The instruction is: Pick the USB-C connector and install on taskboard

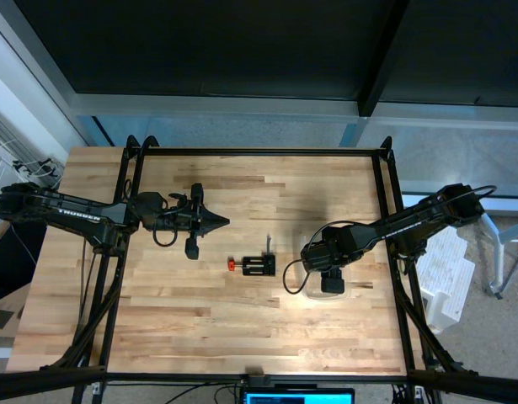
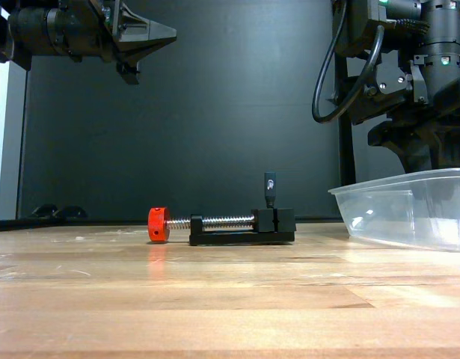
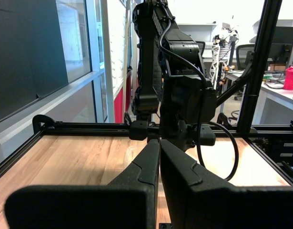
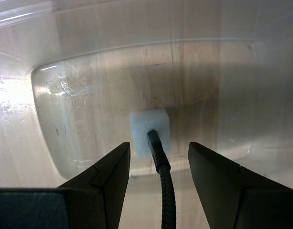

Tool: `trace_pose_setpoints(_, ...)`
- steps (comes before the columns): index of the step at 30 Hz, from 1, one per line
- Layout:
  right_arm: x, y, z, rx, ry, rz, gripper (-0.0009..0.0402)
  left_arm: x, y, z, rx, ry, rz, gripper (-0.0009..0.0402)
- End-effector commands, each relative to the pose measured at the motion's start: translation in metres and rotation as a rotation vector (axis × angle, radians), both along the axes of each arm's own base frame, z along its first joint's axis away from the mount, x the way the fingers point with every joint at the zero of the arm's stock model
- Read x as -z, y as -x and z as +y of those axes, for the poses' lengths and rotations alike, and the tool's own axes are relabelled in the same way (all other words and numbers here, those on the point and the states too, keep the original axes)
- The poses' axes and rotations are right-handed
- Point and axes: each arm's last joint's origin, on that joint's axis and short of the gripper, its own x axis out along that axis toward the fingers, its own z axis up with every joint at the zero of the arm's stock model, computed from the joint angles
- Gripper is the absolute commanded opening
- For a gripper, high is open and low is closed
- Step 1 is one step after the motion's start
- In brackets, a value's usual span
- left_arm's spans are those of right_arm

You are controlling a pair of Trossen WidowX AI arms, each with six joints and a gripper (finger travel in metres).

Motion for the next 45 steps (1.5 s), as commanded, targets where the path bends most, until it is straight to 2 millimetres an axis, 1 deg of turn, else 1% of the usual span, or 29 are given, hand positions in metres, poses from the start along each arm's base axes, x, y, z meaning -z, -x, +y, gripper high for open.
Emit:
trace_pose_setpoints(1,0.002,0.0001,-0.0002,-0.004,-0.002,-0.005,0.0169,-0.0001,-0.0001,0.0001,0.0,0.0,0.0,0.0)
trace_pose_setpoints(6,0.0029,0.0006,-0.0003,-0.006,-0.001,-0.004,0.0162,-0.0001,-0.0001,0.0001,0.0,0.0,0.0,0.0)
trace_pose_setpoints(15,0.0032,0.0014,-0.0008,-0.011,-0.002,0.005,0.0105,-0.0001,-0.0001,0.0001,0.0,0.0,0.0,0.0)
trace_pose_setpoints(35,0.0032,0.0014,-0.0008,-0.016,-0.001,0.005,0.0,-0.0001,-0.0001,0.0001,0.0,0.0,0.0,0.0)
trace_pose_setpoints(45,0.0022,0.0019,-0.0009,-0.019,-0.002,0.003,0.0,-0.0001,-0.0001,0.0,0.0,0.0,0.0,0.0)
